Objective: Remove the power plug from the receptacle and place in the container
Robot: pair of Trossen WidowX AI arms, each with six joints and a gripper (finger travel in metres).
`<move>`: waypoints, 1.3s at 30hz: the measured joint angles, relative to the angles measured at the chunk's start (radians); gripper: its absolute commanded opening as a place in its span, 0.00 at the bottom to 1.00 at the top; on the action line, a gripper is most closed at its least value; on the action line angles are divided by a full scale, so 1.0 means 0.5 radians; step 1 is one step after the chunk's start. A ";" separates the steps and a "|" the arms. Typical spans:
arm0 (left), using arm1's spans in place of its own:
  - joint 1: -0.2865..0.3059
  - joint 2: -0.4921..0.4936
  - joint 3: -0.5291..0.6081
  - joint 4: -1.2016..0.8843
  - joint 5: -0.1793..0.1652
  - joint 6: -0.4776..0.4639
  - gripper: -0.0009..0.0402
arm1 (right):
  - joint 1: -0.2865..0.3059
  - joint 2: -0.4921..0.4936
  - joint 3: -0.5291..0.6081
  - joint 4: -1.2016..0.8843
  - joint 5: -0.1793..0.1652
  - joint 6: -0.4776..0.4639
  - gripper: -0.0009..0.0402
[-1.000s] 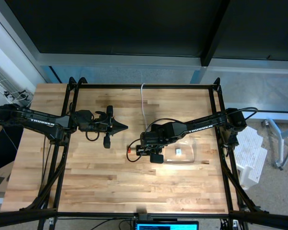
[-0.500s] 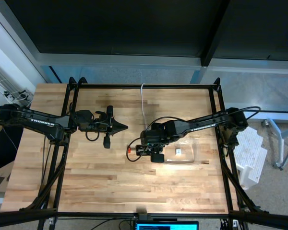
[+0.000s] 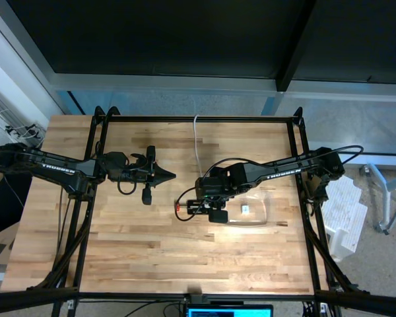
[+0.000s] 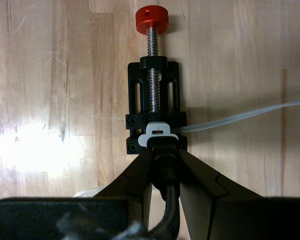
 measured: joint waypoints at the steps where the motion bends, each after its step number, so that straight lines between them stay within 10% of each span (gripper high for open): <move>1: 0.000 0.000 0.000 -0.001 0.000 -0.001 0.02 | 0.002 -0.014 -0.007 0.001 0.000 0.005 0.03; 21: 0.000 0.000 -0.001 -0.004 0.000 0.000 0.02 | 0.144 -0.642 -1.064 0.558 0.002 0.152 0.03; 39: 0.000 0.000 -0.001 -0.003 0.000 0.000 0.02 | 0.214 -0.743 -1.526 1.015 0.001 0.214 0.14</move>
